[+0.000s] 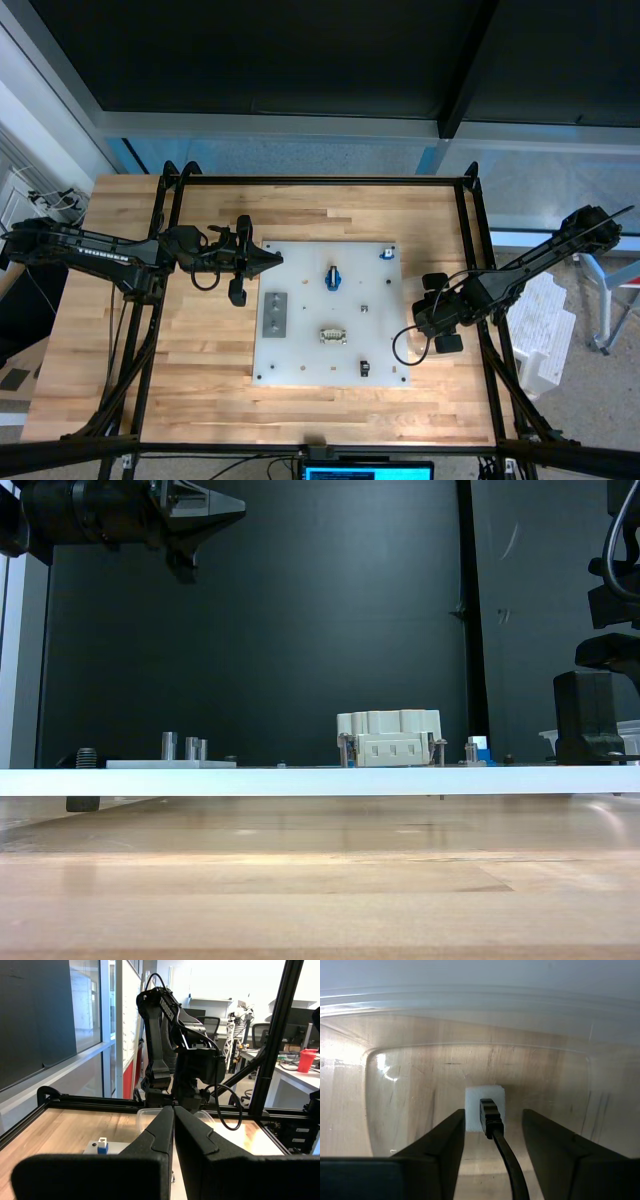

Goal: Pick the USB connector and install on taskboard

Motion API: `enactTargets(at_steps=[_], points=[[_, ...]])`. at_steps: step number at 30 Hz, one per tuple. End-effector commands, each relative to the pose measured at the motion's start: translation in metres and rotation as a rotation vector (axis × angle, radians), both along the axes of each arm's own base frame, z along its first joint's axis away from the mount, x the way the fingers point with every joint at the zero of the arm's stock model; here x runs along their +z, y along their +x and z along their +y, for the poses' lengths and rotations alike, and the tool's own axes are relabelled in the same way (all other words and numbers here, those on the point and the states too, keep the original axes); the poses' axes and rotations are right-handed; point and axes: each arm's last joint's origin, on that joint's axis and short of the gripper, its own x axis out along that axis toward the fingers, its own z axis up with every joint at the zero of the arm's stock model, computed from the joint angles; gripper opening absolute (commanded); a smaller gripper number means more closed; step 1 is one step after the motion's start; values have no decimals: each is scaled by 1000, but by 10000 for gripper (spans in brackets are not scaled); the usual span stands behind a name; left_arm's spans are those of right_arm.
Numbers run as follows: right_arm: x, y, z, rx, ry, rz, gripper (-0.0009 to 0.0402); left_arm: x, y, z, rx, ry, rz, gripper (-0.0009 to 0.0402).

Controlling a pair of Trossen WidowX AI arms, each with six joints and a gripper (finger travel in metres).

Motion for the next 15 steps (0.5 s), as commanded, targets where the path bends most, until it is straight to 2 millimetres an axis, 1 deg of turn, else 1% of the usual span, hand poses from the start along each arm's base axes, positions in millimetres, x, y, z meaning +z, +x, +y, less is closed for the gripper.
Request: enactTargets(at_steps=[1,6,15], points=[[0,0,0,-1,1,0,113,0,0,0,0,0,0,0],[0,0,0,-1,1,0,73,0,0,0,0,0,-1,0],[2,0,0,2,2,-3,16,0,0,0,0,0,0,0]])
